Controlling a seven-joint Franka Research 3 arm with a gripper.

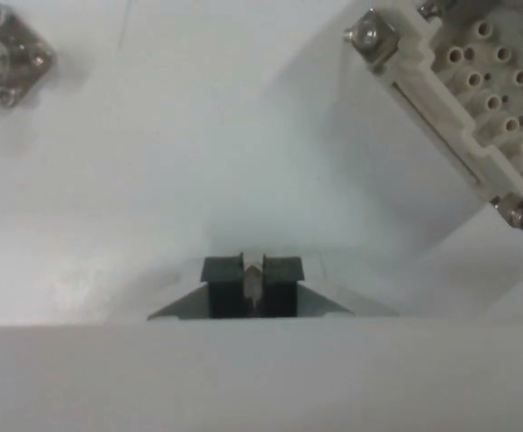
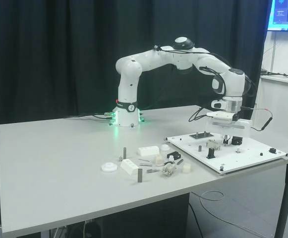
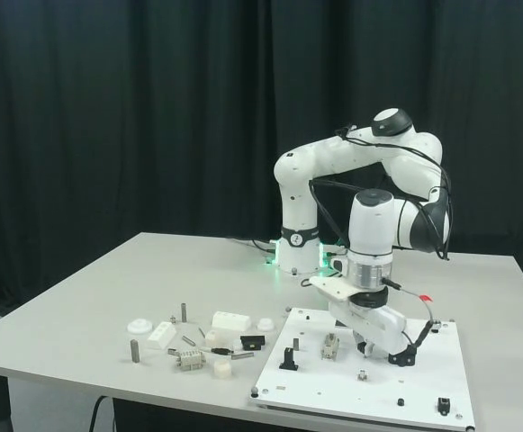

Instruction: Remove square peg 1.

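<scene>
In the wrist view my gripper (image 1: 254, 274) is shut on a small grey square peg (image 1: 254, 283), which shows as a thin upright piece between the two black fingertips (image 1: 222, 270). Beneath them lies the white assembly board (image 1: 198, 162). From the first room view the gripper (image 2: 226, 139) points straight down over the middle of the board (image 2: 248, 157). The second room view shows the gripper (image 3: 365, 354) low over the board (image 3: 333, 389). Whether the peg's lower end still sits in its hole is hidden.
A multi-pin connector (image 1: 486, 90) and a small coaxial connector (image 1: 4, 56) are fixed to the board near the gripper. A black bracket (image 3: 289, 358) and other small fittings also stand on it. Several loose parts (image 3: 198, 346) lie on the grey table (image 2: 59, 148) beside the board.
</scene>
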